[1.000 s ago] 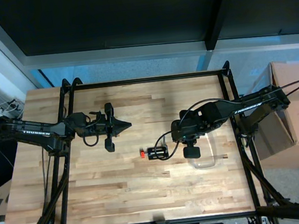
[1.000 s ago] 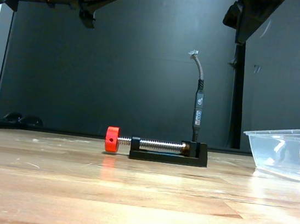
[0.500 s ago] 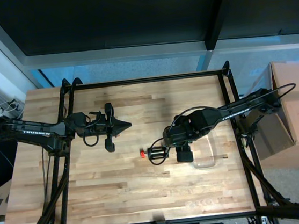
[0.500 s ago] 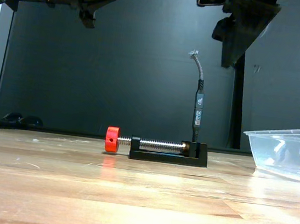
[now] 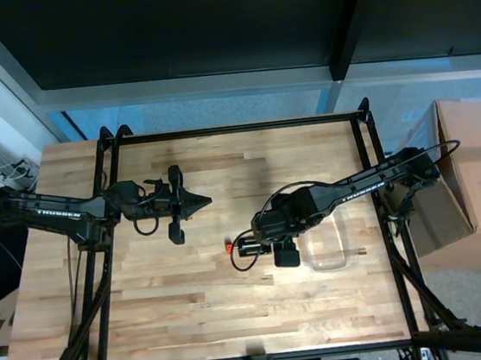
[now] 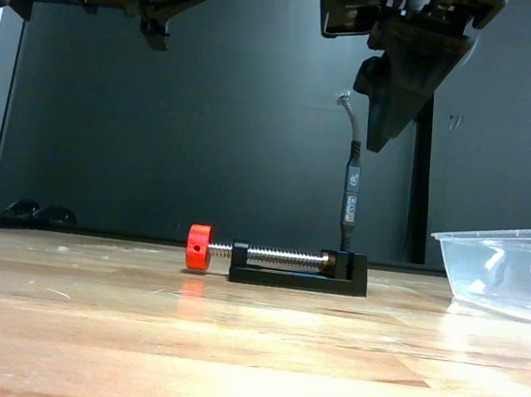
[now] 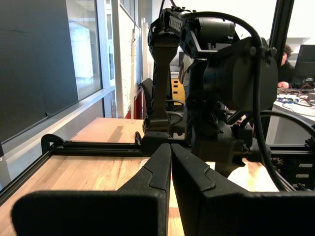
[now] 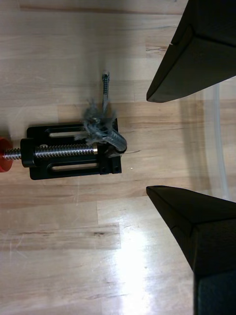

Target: Remove the USB-C connector from the USB-C receptacle and place in the container

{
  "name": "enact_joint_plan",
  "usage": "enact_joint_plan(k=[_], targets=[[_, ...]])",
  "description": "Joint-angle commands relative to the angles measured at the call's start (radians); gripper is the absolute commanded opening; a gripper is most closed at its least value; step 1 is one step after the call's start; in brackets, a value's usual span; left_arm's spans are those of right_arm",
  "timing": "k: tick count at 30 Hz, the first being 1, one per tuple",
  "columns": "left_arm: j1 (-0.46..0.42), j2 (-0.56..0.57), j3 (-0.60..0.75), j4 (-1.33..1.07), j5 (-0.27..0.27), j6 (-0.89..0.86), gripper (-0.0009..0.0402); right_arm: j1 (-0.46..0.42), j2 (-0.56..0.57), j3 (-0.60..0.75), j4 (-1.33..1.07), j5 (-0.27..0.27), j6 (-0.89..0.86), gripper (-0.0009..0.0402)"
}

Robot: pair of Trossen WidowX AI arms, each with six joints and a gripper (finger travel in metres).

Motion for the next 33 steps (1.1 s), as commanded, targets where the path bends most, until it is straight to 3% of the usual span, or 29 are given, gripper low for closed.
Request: enact_joint_plan(k=[1,25,33], targets=[[0.000,0.000,0.000,0.000,0.000,0.000,0.0000,0.000,0.007,0.000,0.014,0.001,-0.003,0.0236],[0.000,0.000,0.000,0.000,0.000,0.000,0.0000,0.001,0.060,-0.004,0.020,-0.019,-0.002,0.0235],[0.000,0.000,0.000,0.000,0.000,0.000,0.0000,0.008,0.103,-0.015,0.035,-0.019,0.005,0.0183]])
